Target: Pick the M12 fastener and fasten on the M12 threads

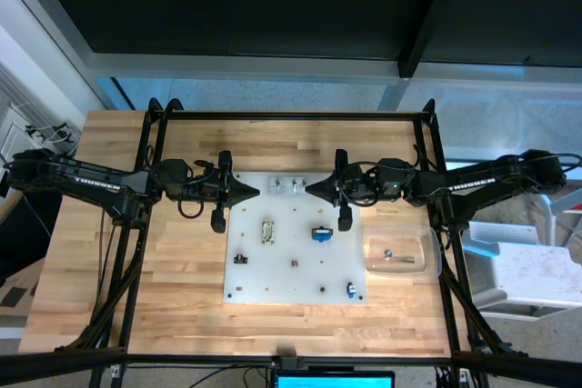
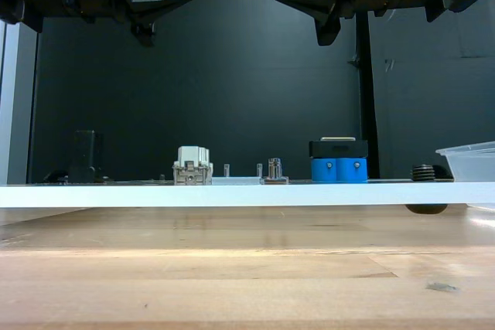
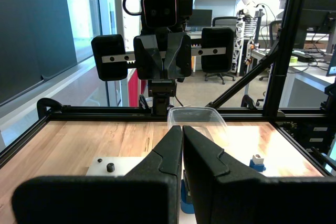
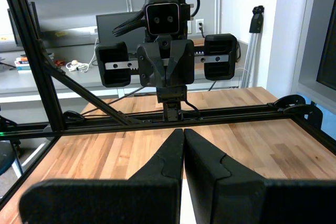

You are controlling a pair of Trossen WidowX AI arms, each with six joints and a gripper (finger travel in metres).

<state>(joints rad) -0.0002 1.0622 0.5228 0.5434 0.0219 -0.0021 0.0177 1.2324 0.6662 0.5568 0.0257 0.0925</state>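
Left gripper (image 1: pixel 260 190) faces right gripper (image 1: pixel 308 188) above the board (image 1: pixel 273 270). Right of both and lower, the nut (image 1: pixel 388 252) lies in the tray (image 1: pixel 429 265).

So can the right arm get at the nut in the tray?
Probably yes. The nut lies in the open tray with nothing over it. The right gripper hangs high over the board's far edge, fingers shut; the left gripper faces it, shut too, clear of the tray.

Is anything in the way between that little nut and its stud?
Only a wall of the clear tray: the nut lies inside it, right of the board, and the stud is bare. The left gripper and right gripper hang above the board's far edge.
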